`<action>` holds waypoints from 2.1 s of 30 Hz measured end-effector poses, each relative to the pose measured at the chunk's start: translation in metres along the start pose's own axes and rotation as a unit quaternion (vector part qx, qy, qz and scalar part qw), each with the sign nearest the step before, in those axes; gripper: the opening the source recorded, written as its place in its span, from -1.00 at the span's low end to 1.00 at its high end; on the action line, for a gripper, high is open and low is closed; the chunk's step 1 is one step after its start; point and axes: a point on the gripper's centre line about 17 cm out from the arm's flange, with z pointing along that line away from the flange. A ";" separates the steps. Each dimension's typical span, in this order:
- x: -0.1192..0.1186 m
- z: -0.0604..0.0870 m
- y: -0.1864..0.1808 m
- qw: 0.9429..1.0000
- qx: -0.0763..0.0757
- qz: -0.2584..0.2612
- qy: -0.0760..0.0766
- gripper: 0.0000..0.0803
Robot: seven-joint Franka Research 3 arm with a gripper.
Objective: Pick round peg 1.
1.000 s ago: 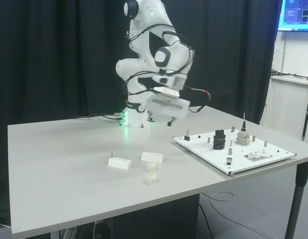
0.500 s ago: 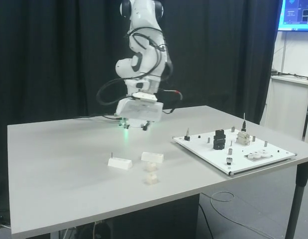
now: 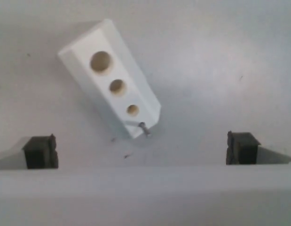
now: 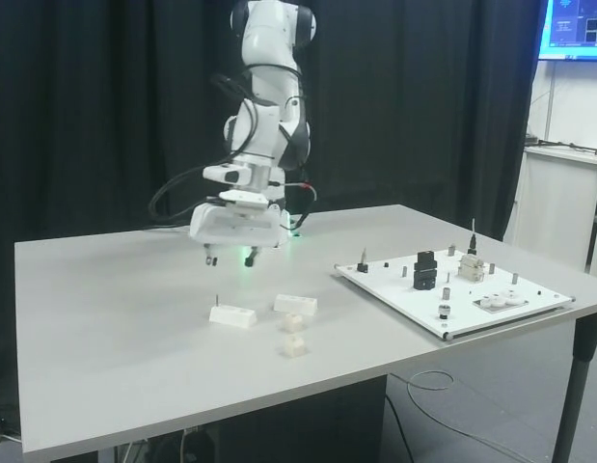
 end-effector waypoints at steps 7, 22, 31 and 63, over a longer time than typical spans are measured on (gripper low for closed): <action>-0.002 0.015 0.013 1.000 0.018 -0.006 0.005 0.99; -0.011 0.045 0.014 0.998 0.059 0.005 -0.012 0.99; -0.019 0.060 0.007 0.997 0.079 0.005 -0.024 0.99; -0.024 0.076 -0.002 0.994 0.101 0.020 -0.025 0.99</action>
